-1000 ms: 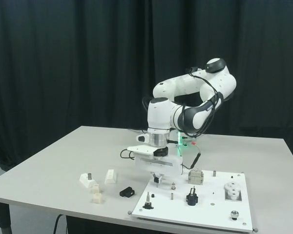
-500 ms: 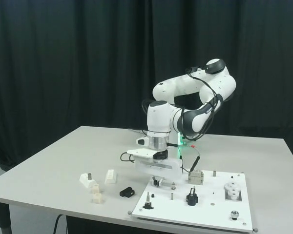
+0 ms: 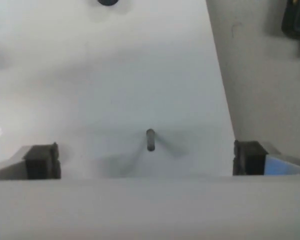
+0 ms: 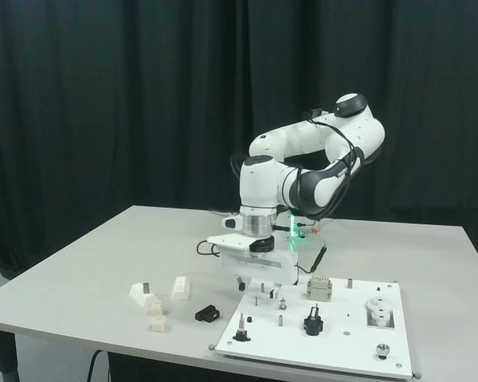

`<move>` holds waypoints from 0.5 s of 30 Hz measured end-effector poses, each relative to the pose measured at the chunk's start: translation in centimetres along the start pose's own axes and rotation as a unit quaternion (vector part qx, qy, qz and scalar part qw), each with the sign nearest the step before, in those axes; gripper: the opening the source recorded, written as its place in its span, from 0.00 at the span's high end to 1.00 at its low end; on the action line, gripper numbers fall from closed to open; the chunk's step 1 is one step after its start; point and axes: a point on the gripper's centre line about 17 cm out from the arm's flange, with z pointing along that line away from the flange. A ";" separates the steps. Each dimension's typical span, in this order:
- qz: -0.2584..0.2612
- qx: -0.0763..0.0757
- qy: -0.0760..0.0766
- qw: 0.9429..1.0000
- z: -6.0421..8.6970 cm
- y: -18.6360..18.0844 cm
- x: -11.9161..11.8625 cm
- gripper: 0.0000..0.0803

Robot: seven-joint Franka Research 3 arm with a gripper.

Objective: Insert round peg 1.

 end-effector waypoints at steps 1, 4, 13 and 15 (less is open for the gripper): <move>0.000 0.000 -0.001 1.000 -0.2 0.0 0.0 0.07; 0.002 0.000 -0.004 1.000 -0.9 -0.1 0.1 0.07; 0.006 -0.001 -0.009 1.000 -2.2 0.0 0.2 0.01; 0.006 -0.001 -0.009 1.000 -2.4 -0.1 0.3 0.01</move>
